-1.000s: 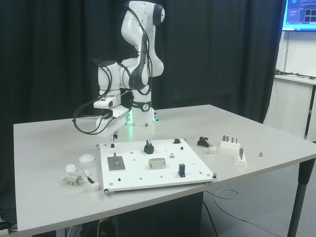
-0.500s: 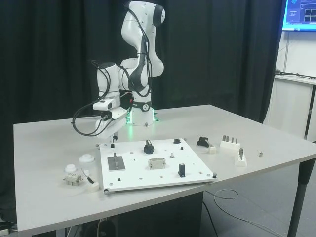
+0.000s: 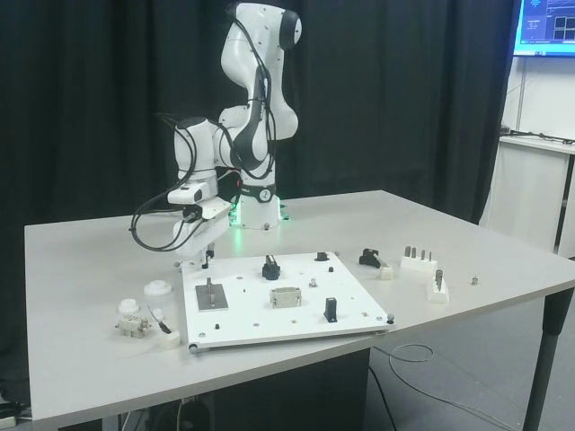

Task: Insert bolt 4.

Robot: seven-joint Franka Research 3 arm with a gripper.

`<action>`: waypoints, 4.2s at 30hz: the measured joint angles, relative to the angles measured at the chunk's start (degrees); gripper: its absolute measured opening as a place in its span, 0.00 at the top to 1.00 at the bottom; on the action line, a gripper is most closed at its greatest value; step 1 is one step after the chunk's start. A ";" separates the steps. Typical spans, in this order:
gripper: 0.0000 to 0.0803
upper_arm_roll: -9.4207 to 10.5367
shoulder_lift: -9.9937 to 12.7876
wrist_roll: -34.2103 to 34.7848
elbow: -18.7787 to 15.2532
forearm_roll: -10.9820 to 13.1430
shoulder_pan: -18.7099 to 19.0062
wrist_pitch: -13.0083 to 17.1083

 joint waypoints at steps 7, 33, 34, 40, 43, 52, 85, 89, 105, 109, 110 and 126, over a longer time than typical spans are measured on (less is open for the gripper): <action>0.72 -0.05 0.00 -0.11 0.00 0.11 -0.07 0.00; 0.72 -0.03 0.58 -0.84 0.32 2.19 -0.04 0.90; 0.72 0.00 0.65 -0.94 0.36 2.26 -0.03 0.95; 0.72 0.27 1.09 -1.61 0.55 2.86 0.00 1.26; 0.72 0.33 1.19 -1.87 0.59 2.93 0.02 1.37; 0.72 0.30 1.17 -1.89 0.60 2.93 -0.01 1.32; 0.72 -0.04 1.21 11.57 0.50 6.67 0.00 1.35; 0.72 -0.03 1.23 15.18 0.50 6.90 0.04 1.49; 0.72 0.00 1.26 29.35 0.40 7.68 0.10 2.04; 0.72 0.00 1.25 32.77 0.33 7.87 0.15 2.27; 0.72 0.00 1.24 33.50 0.30 7.91 0.17 2.33; 0.72 0.00 1.08 45.80 -0.13 8.71 0.28 3.25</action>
